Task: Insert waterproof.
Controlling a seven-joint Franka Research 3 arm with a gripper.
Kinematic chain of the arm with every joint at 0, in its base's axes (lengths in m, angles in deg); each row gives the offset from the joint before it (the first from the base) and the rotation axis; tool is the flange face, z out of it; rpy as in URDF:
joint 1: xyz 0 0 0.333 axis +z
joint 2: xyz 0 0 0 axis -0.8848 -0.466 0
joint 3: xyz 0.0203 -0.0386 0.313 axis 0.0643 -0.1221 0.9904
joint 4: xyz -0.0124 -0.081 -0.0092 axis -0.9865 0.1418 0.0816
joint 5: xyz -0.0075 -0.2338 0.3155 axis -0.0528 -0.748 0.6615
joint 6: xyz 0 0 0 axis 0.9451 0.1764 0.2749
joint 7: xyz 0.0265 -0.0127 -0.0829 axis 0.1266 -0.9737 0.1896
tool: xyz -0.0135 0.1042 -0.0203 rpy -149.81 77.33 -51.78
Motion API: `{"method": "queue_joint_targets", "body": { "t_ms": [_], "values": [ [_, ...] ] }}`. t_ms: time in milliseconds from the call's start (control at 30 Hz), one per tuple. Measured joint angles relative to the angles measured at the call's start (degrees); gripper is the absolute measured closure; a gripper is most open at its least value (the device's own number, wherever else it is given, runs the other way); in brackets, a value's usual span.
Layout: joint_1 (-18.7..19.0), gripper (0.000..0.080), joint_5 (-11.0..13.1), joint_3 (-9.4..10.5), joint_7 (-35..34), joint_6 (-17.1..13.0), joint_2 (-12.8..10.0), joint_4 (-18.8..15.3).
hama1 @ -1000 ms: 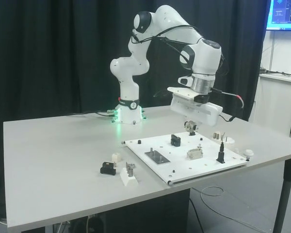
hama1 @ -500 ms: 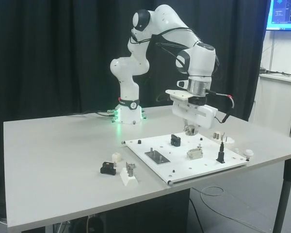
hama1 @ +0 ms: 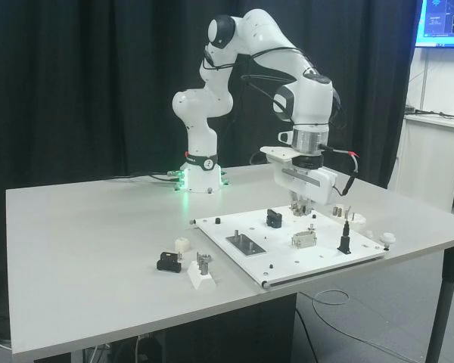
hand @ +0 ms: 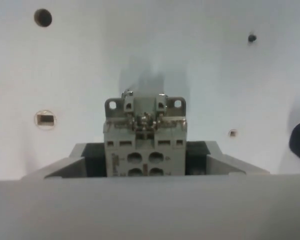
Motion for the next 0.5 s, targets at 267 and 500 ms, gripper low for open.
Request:
{"method": "queue_joint_targets", "body": {
  "t_ms": [267, 500],
  "values": [
    [0.12, 0.0487, 2.14, -0.06, -0.96, -3.44, -0.02, -1.69],
    [0.13, 0.0487, 3.87, -0.09, -1.49, -6.81, -0.10, -3.47]
  ]
}}
